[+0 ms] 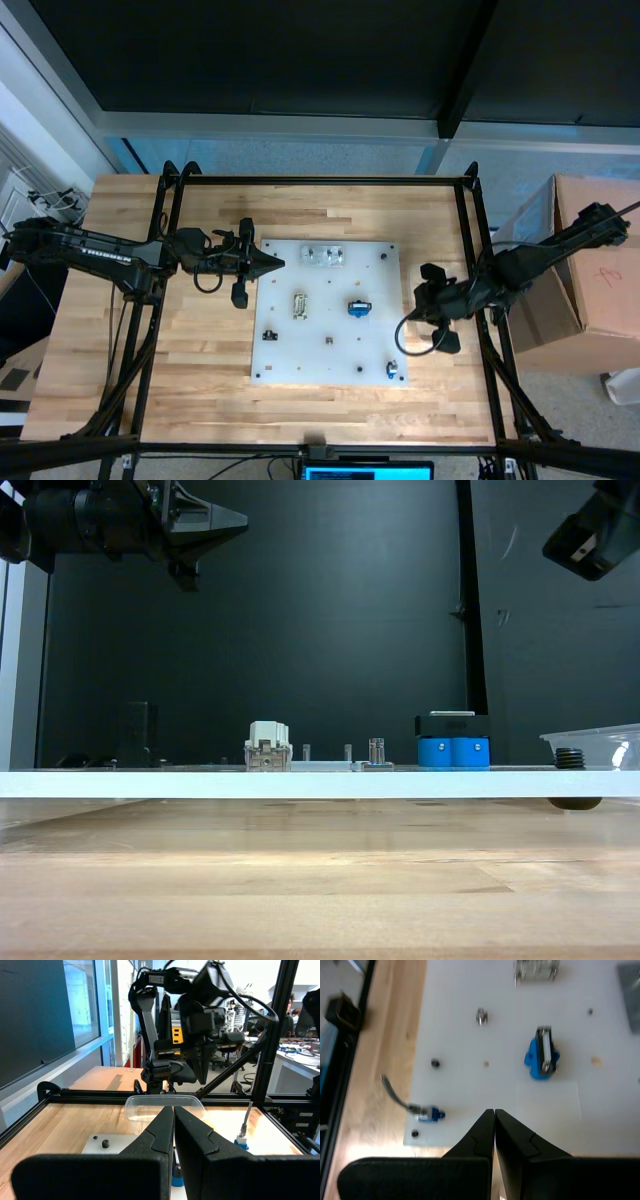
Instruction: Remove the RJ45 connector from the taskboard and place in the container
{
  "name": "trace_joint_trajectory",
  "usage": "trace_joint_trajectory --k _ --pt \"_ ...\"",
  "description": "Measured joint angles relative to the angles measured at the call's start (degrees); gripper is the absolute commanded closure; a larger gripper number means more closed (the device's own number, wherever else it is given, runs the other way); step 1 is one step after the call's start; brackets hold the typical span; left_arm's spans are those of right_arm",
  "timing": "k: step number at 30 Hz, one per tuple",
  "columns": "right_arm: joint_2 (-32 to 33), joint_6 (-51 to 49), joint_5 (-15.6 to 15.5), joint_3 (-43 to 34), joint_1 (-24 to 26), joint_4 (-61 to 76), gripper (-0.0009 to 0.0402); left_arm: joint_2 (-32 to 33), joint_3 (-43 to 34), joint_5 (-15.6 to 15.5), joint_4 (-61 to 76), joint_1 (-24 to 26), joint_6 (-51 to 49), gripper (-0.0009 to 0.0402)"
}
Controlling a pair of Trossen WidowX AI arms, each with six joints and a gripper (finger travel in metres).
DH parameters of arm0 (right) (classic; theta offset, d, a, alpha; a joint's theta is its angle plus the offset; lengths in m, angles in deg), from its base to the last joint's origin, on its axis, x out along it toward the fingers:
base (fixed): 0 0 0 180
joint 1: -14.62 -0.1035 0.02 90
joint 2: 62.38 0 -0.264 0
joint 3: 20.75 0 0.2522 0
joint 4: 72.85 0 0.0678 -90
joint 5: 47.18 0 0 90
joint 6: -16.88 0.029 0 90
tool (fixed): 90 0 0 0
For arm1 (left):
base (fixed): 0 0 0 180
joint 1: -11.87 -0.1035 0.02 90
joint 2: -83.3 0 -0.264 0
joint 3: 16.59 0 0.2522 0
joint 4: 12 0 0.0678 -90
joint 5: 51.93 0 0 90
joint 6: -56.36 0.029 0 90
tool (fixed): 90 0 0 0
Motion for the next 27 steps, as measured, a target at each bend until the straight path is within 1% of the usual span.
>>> trace_joint_trajectory --k 4,11,16,20,27 --pt "4.4 2.8 1.4 -2.8 -3.6 4.0 0.0393 0.0 0.0 0.0 0.0 0.0 0.0 0.0393" --pt "12.2 8.0 1.4 -8.2 -7.5 7.2 0.0393 0.0 0.0 0.0 0.0 0.0 0.0 0.0393" --pt "16.8 10.3 1.0 -12.6 -8.6 11.2 0.039 0.0 0.0 0.0 0.0 0.0 0.0 0.0393" --pt "19.3 11.9 0.9 -14.9 -9.2 13.4 0.036 0.0 0.0 0.0 0.0 0.0 0.0 0.0393" --pt "23.1 15.0 -0.2 -16.0 -10.5 13.0 0.0268 0.0 0.0 0.0 0.0 0.0 0.0 0.0393"
